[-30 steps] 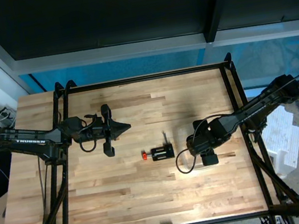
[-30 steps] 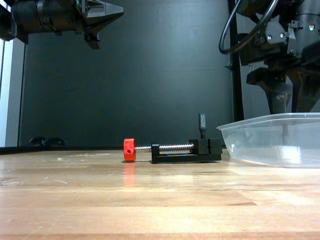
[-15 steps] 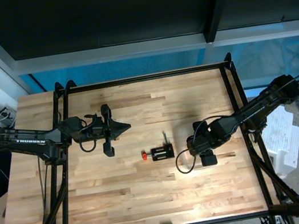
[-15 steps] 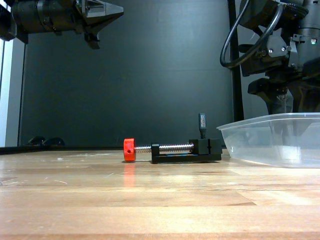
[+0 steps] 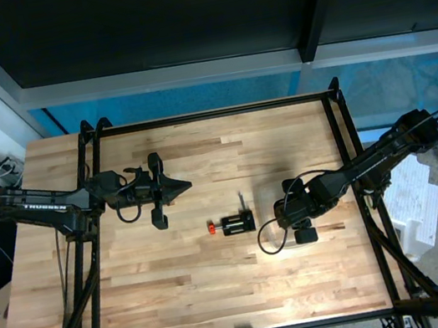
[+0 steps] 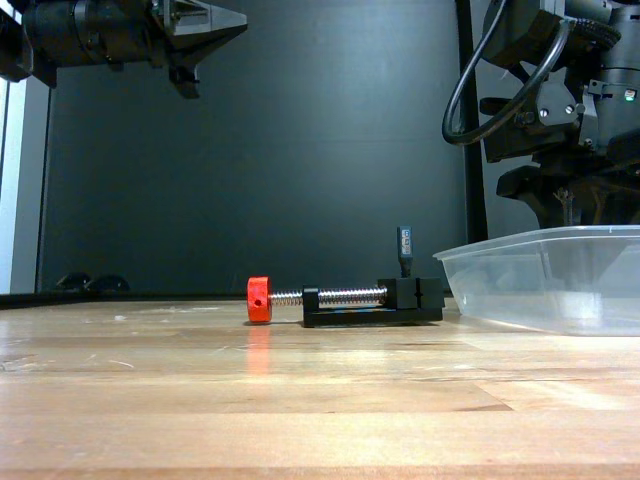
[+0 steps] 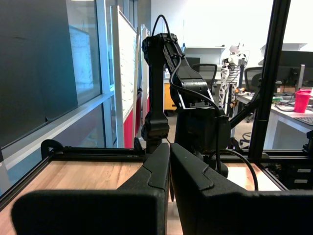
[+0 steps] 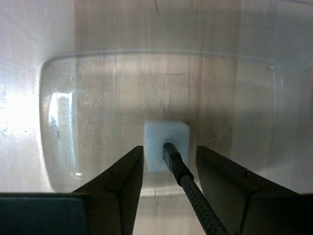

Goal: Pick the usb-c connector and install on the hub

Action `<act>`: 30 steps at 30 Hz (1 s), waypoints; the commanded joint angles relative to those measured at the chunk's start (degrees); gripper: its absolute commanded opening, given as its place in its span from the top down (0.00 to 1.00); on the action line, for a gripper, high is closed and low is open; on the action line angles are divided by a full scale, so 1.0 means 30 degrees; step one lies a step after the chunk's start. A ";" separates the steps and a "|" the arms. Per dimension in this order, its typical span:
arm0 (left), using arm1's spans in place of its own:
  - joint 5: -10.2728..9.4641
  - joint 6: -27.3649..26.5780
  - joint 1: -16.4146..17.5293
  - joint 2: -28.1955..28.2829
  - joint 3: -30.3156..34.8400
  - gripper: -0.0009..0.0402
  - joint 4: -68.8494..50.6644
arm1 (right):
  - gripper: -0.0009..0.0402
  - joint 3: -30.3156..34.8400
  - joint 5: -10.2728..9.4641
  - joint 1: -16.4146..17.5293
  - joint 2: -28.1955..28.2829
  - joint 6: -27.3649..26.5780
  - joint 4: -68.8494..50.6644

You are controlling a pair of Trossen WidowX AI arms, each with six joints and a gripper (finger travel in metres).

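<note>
The usb-c connector (image 8: 171, 152) ends a black braided cable (image 8: 193, 198) and stands stuck in a small white foam block (image 8: 156, 139) on the floor of a clear plastic tray (image 8: 156, 51). My right gripper (image 8: 169, 152) hangs above it, open, one finger on each side of the cable with gaps between. In the low view the right gripper (image 6: 570, 205) sits just above the tray rim. The hub (image 5: 231, 225) lies left of the tray, black with a red-orange tip (image 6: 259, 299). Far left and high, my left gripper (image 5: 185, 186) is shut and holds nothing.
The clear tray (image 6: 540, 290) sits on the wooden table right of the hub. A thin dark post (image 6: 404, 245) stands upright at the hub's right end. A black frame (image 5: 210, 114) borders the table. A loop of cable (image 5: 269, 244) hangs by the right wrist.
My right gripper has risen from inside the tray to just above its rim. The left arm, hub and tray have stayed put.
</note>
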 commanded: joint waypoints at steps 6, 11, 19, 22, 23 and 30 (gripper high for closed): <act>0.0000 0.0007 0.0000 0.0007 0.0007 0.98 0.0000 | 0.77 0.0007 0.0321 0.0000 -0.0007 -0.0036 -0.0022; 0.0000 0.0007 0.0007 0.0007 0.0007 0.98 0.0000 | 0.85 0.0007 0.0313 0.0000 -0.0007 -0.0058 -0.0036; 0.0000 0.0007 0.0007 0.0007 0.0007 0.98 0.0000 | 0.95 0.0007 0.0313 0.0000 -0.0044 -0.0058 -0.0036; 0.0000 0.0007 0.0000 0.0007 0.0007 0.98 0.0000 | 0.98 0.0007 0.0313 0.0000 -0.0044 -0.0058 -0.0036; 0.0000 0.0007 0.0007 0.0007 0.0007 0.98 0.0000 | 0.98 0.0007 0.0313 0.0000 -0.0044 -0.0058 -0.0036; 0.0000 0.0007 0.0000 0.0007 0.0007 0.98 0.0000 | 0.98 0.0007 0.0306 0.0000 -0.0109 -0.0051 -0.0073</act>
